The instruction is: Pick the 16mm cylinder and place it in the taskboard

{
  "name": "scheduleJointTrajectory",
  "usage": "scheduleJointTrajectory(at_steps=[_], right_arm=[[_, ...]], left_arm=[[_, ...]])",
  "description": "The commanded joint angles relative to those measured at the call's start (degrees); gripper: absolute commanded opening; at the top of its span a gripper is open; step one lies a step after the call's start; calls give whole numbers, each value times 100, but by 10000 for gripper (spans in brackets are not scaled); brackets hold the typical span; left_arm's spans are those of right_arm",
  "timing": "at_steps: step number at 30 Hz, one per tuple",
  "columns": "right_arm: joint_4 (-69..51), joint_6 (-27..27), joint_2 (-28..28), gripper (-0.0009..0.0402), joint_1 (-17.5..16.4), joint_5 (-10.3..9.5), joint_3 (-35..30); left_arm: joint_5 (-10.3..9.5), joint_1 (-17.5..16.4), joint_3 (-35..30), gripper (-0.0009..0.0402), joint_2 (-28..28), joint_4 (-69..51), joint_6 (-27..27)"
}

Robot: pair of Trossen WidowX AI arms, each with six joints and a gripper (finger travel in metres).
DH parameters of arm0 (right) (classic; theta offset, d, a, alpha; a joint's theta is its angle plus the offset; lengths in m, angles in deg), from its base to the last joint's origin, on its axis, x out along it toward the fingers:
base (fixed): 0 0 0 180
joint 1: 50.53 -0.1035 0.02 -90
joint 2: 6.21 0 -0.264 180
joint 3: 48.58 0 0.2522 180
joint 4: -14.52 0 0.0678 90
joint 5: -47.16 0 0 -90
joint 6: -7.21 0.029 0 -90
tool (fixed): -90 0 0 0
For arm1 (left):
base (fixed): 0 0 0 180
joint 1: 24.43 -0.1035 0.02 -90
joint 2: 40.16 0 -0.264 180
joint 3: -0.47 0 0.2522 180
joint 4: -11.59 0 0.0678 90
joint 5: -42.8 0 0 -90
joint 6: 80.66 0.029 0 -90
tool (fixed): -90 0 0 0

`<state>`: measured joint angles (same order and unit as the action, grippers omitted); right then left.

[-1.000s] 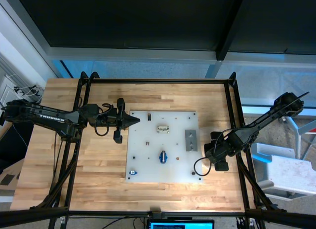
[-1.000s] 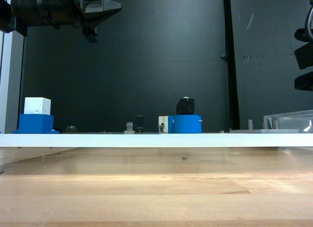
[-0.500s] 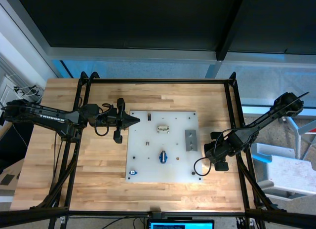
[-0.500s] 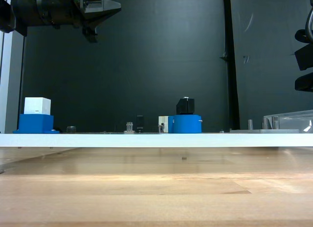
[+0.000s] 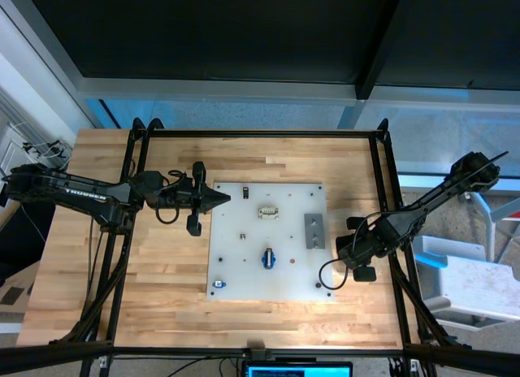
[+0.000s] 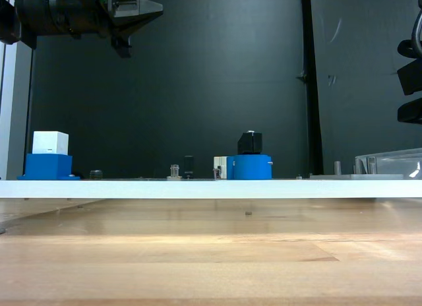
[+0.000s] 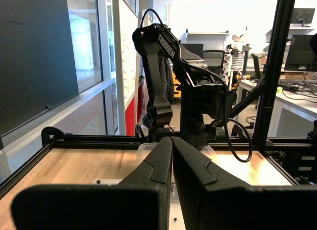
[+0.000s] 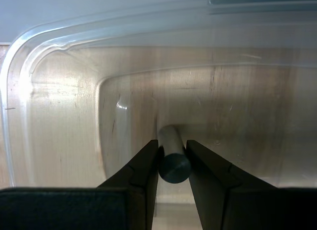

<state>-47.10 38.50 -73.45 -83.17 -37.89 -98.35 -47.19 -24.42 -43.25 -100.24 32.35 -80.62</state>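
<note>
The 16mm cylinder [image 8: 173, 158], a short dark-grey metal peg, lies on the floor of a clear plastic tray [image 8: 59, 116]. My right gripper [image 8: 172, 144] is shut on it, one finger against each side. From above, that right gripper [image 5: 357, 251] hangs just off the right edge of the taskboard [image 5: 244, 263], a white square plate with small holes. My left gripper [image 5: 221, 197] hovers over the board's upper left corner, shut and holding nothing. The low view shows the left gripper [image 6: 155, 9] well above the board [image 6: 211, 188].
On the board stand a blue fitting [image 5: 268, 258], a beige connector [image 5: 268, 211] and a grey rectangular block [image 5: 314, 230]. A blue base with a white cube [image 6: 49, 157] sits at its near left. The clear tray [image 6: 395, 162] lies to the right. A black frame [image 5: 260, 134] rings the table.
</note>
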Motion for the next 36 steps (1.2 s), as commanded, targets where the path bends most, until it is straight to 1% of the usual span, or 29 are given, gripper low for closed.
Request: scheduleJointTrajectory(at_steps=[1, 9, 16, 28, 36], right_arm=[[0, -2, 2, 56, -2, 0, 0], [-4, -2, 7, 33, -2, 0, 0], [-122, -2, 116, 30, -2, 0, -31], [-1032, -2, 494, 29, -2, -2, -529], [-1488, -22, 579, 29, -2, 0, -894]], left_arm=[[0, -2, 0, 0, -2, 0, 2], [0, -2, 0, 0, -2, 0, 2], [0, -2, 0, 0, -2, 0, 0], [0, -2, 0, 0, -2, 0, 2], [0, -2, 0, 0, -2, 0, 2]])
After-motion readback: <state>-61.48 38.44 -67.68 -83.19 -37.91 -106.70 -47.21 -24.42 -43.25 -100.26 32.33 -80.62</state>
